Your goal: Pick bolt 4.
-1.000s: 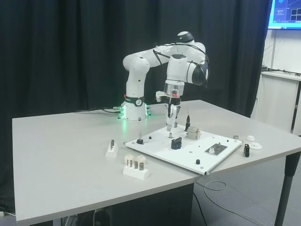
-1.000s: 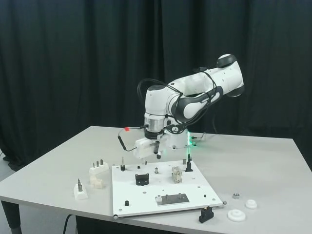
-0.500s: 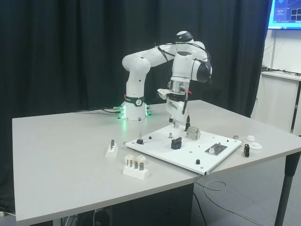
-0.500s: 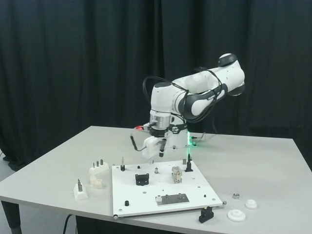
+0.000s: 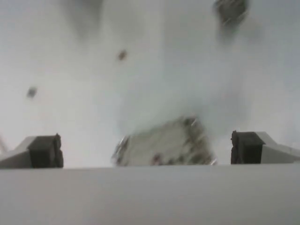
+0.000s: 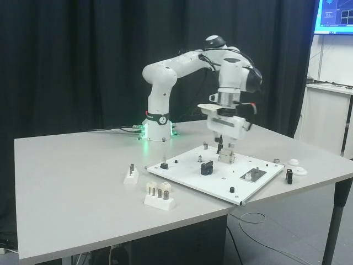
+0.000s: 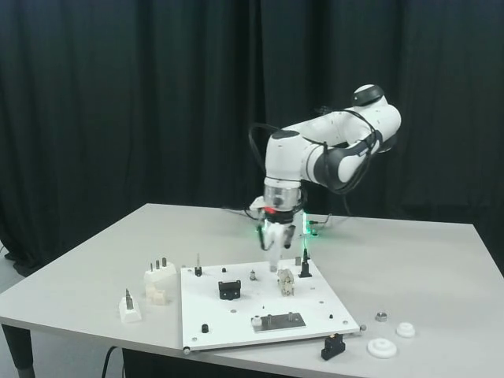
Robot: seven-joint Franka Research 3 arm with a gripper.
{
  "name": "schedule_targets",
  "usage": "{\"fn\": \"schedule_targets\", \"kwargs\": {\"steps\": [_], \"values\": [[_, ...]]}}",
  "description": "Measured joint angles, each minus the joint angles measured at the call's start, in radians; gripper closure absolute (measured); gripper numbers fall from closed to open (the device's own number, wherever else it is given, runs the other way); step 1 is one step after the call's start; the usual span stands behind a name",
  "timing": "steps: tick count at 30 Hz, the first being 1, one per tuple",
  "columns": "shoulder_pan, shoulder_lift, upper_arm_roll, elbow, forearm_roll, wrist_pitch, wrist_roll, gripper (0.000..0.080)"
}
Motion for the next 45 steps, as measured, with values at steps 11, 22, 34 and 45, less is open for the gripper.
{"fn": "schedule_targets", "kwargs": {"steps": [11,22,34,45], "values": [[-0.045,0.001,0.095,0.156,0.085,0.036,-0.063,0.0003],[-0.118,0.002,0.193,0.382,0.106,0.037,-0.065,0.0003],[-0.125,0.003,0.240,0.564,0.021,-0.004,0.037,0.0003],[-0.114,0.004,0.284,0.637,-0.088,-0.032,0.156,0.0003]]}}
